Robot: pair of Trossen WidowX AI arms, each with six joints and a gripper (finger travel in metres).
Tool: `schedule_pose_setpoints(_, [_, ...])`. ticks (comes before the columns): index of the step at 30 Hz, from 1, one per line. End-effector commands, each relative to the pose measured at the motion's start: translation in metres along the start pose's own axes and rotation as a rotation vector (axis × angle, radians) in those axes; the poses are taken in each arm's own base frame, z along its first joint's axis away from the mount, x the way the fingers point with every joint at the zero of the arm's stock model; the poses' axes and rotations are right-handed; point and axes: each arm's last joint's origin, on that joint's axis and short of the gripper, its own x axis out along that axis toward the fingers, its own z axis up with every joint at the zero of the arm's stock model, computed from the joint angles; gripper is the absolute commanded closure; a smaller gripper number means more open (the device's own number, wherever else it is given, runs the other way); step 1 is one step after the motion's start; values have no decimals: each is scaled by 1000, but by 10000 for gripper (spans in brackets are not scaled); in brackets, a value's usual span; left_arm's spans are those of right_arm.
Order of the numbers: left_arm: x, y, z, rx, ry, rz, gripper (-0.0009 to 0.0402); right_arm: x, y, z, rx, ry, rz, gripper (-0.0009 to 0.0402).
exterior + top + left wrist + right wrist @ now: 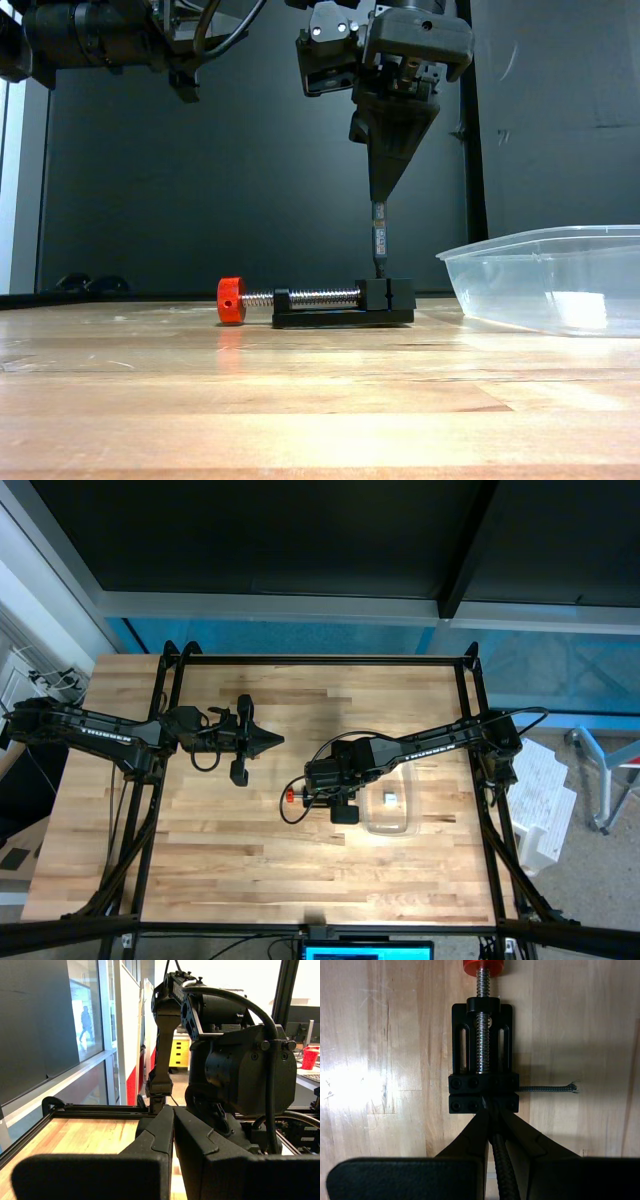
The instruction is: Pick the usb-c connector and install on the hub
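Right claw [379,197] clenched on slim grey usb-c connector [379,240], upright, tip meeting black red-knobbed screw vise [340,300] on wooden bench [300,400]; seating unclear | left claw [272,741] clenched empty, aloft, well apart | advice: keep plug plumb, press straight, gently.

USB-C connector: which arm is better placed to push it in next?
Right. The right gripper is shut on the usb-c connector, upright with its tip at the black clamp. The left gripper hangs shut and empty, away from the clamp.
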Motion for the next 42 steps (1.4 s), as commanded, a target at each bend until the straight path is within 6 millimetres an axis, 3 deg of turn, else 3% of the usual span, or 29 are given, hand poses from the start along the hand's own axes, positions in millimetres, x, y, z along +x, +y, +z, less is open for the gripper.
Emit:
schedule_pose_setpoints(1, [0, 0, 0, 0, 0, 0, 393, 1, 0, 0, -4, 0, 0, 393])
schedule_pose_setpoints(22, [0, 0, 0, 0, 0, 0, 393, 17, -2, -5, 2, 5, 4, 394])
schedule_pose_setpoints(42, [0, 0, 0, 0, 0, 0, 393, 14, -3, -5, 4, -3, 5, 391])
